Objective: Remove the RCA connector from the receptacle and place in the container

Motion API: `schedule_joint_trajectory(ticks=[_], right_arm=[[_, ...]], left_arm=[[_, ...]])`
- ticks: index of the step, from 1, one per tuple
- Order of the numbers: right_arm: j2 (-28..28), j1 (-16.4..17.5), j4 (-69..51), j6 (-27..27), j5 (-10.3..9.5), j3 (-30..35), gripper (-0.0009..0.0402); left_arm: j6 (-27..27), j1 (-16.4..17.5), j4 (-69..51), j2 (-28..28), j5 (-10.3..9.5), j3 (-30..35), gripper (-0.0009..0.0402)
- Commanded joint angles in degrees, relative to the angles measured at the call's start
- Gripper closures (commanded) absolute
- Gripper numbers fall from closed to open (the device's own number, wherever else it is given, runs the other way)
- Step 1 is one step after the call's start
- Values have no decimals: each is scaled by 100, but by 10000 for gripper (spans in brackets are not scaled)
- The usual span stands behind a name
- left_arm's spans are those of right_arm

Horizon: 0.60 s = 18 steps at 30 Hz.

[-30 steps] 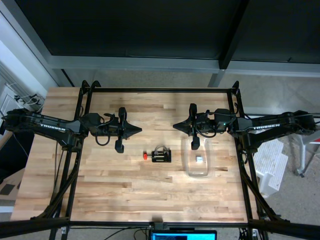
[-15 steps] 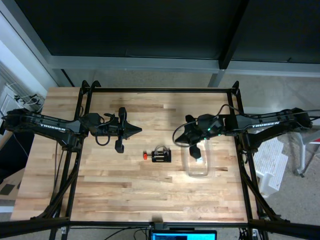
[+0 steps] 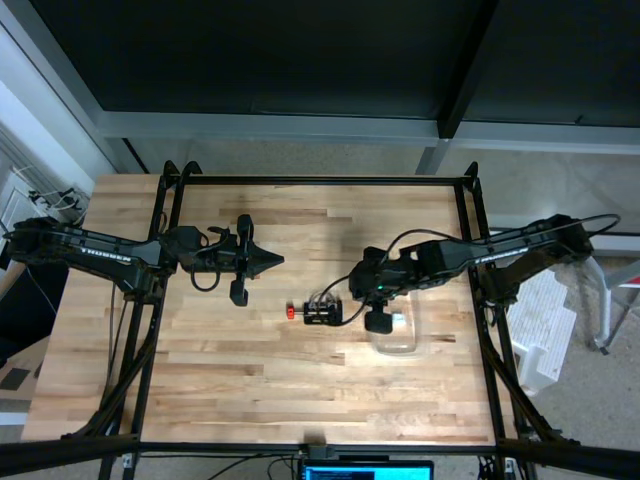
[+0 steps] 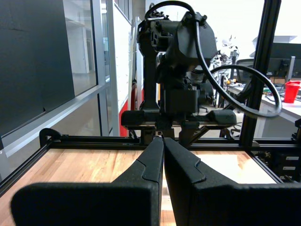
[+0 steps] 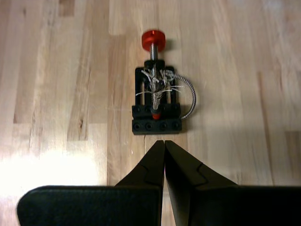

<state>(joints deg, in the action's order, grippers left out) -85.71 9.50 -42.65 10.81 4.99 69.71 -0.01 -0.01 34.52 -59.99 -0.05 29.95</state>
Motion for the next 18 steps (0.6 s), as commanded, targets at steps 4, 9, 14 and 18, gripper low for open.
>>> schedule_joint_trajectory(ticks=[4, 9, 14, 18], right_arm=[[-555, 20, -376, 79, 0, 385, 374], [-944, 35, -387, 192, 0, 592, 315], [-1259, 39, -365, 245, 17, 826, 254], [-1467, 39, -354, 330, 254, 898, 221]], left_arm=[[0, 2, 2, -2, 2, 0, 393], [0, 0, 2, -2, 2, 0, 393], [0, 0, 2, -2, 2, 0, 393], [0, 0, 2, -2, 2, 0, 393]])
